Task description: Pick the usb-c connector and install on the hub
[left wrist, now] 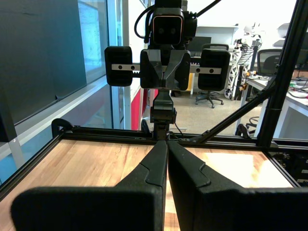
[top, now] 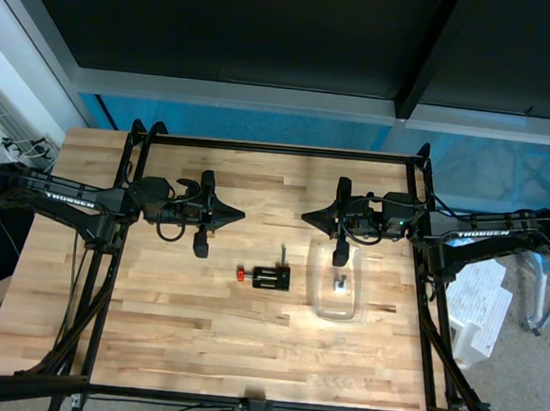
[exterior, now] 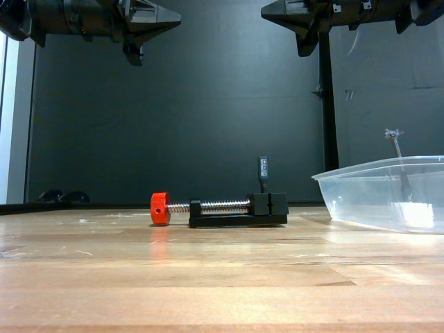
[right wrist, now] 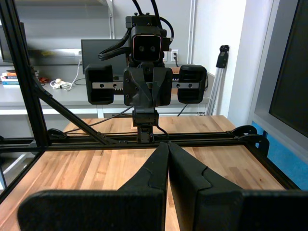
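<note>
The hub (top: 271, 279) is a small black block with an orange-red knob (top: 241, 274) at its left end and a thin pin (top: 282, 255) standing behind it. It lies at mid-table and also shows in the low view (exterior: 239, 210). The usb-c connector (top: 344, 283), a tiny dark piece, lies inside the clear tray (top: 322, 304) beside a pale grey piece. My left gripper (top: 241, 215) hovers high to the left of and behind the hub, shut and empty (left wrist: 167, 141). My right gripper (top: 305, 215) faces it from the right, behind the tray, also shut and empty (right wrist: 168, 143).
The clear tray (exterior: 361, 198) stands just right of the hub. A black metal frame (top: 279, 149) borders the wooden table at the back and sides. Both arms hang well above the tabletop.
</note>
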Controlling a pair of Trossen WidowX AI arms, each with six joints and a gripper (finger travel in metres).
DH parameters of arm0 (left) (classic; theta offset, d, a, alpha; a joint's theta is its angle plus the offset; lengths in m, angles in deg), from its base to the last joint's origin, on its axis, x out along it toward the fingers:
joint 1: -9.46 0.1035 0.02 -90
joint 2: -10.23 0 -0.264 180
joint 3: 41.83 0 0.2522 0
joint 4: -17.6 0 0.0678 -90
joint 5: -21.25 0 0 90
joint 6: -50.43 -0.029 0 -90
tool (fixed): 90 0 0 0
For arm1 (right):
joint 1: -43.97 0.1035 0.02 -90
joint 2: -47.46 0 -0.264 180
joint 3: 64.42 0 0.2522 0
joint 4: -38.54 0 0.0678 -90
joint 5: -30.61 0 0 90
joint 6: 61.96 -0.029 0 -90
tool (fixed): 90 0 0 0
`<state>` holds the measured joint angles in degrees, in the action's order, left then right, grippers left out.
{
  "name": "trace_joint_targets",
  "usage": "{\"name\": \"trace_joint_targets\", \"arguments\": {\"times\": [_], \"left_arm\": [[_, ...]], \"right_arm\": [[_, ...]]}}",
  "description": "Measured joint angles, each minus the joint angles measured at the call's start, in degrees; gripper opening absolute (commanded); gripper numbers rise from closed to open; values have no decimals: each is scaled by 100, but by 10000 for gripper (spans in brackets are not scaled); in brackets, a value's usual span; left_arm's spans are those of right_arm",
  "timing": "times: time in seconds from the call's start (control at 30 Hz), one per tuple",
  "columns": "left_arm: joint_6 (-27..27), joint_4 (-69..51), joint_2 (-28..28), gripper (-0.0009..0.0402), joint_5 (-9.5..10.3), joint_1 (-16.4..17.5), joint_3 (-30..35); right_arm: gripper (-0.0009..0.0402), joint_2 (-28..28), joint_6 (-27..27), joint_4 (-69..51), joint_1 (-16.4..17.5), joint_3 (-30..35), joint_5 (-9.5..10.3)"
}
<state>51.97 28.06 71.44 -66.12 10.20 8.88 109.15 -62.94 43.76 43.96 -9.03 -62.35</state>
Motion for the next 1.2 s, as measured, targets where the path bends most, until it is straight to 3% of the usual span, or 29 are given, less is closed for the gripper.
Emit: {"name": "trace_joint_targets", "arguments": {"times": [0.57, 1.2], "left_arm": [[2, -2, 0, 0, 2, 0, 0], [2, 0, -2, 0, 0, 0, 0]], "right_arm": [[0, -24, -127, -295, 4, 17, 0], [0, -61, -398, -4964, 201, 1401, 4]]}}
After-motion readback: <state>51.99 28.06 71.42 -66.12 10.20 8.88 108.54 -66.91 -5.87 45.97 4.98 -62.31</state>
